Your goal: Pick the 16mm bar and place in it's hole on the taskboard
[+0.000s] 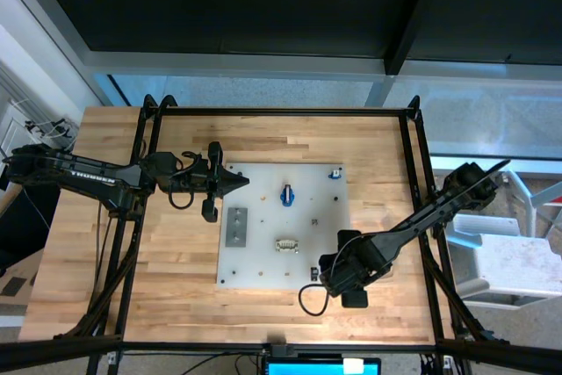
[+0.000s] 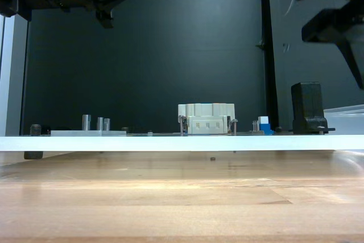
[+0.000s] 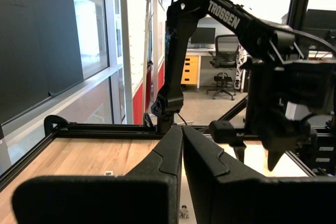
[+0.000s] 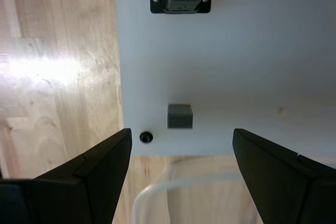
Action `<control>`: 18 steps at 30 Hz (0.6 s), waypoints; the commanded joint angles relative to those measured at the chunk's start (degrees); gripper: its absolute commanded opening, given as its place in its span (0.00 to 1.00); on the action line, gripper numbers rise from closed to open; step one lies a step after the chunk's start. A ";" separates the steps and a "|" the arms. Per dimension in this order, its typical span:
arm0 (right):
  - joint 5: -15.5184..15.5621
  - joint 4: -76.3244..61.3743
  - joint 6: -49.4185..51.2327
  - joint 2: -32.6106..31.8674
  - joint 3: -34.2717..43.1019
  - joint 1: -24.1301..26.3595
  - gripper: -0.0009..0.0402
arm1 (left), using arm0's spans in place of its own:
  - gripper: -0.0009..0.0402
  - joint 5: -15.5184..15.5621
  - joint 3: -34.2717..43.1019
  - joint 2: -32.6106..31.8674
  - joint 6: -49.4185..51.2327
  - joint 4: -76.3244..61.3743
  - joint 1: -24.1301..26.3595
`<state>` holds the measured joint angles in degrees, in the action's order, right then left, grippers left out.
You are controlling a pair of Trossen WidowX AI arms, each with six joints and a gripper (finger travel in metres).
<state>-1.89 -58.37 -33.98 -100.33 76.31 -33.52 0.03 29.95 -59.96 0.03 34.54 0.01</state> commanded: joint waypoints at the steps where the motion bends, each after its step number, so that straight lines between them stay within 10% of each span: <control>1: -0.02 -0.66 -0.11 0.87 1.16 0.00 0.68 | 0.02 -0.02 0.00 -0.02 0.00 0.00 0.00; 18: 0.46 -2.49 -0.26 3.82 1.20 0.00 0.68 | 0.02 -0.02 0.00 -0.02 -0.02 0.02 -0.02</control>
<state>-1.34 -60.86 -34.20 -96.47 77.54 -33.52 0.03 29.95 -59.99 0.03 34.54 0.01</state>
